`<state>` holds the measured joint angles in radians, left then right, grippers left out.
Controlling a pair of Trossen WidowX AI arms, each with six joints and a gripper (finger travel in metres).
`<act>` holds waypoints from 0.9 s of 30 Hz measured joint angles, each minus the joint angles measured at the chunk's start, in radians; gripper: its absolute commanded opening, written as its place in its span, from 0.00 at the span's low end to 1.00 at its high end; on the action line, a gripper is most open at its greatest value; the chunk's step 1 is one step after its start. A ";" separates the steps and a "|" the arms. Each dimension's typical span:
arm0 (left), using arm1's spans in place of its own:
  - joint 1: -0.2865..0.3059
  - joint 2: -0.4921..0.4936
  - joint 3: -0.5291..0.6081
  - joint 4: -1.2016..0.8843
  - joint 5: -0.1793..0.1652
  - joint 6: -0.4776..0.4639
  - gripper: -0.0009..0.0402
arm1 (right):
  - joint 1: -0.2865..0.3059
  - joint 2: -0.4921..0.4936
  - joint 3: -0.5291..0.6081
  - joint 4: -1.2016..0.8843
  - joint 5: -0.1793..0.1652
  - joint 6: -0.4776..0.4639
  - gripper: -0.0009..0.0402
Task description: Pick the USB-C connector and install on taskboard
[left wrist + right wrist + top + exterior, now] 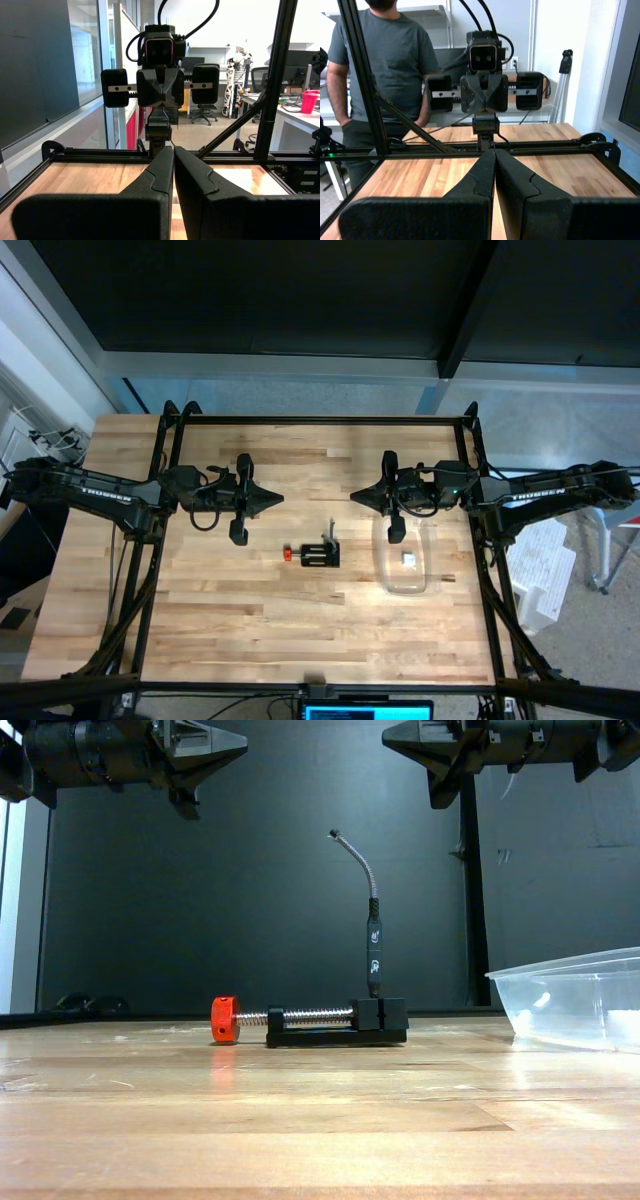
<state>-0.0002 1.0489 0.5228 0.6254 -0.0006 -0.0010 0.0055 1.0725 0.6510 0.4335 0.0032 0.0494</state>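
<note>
The taskboard (318, 556) is a small black block with an orange-red knob (225, 1019), lying at the table's middle. A thin dark upright pin (374, 945) with a bent silvery top rises from its right end. The USB-C connector does not show in any view. My left gripper (278, 499) hovers high, left of and beyond the taskboard, and is shut and empty (173, 149). Facing it from the right at the same height, my right gripper (354, 497) is also shut with nothing in it (495, 150).
A clear plastic tray (405, 586) sits right of the taskboard, under the right arm, with a small white square piece (409, 559) in it. A black frame borders the table. A person (385, 60) stands beyond the left edge.
</note>
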 measured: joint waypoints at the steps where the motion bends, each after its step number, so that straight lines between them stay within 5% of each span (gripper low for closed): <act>1: 0.000 0.000 0.000 0.000 0.000 0.000 0.02 | 0.001 -0.001 -0.003 0.001 0.003 -0.001 0.02; 12: 0.000 0.000 0.000 0.000 0.000 0.000 0.02 | -0.002 -0.007 -0.099 0.137 0.004 0.005 0.02; 27: 0.000 0.000 0.000 0.000 0.000 0.000 0.02 | -0.002 -0.006 -0.064 0.071 0.003 0.024 0.02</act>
<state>-0.0002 1.0489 0.5228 0.6254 -0.0010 -0.0006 0.0040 1.0668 0.5869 0.5045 0.0067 0.0734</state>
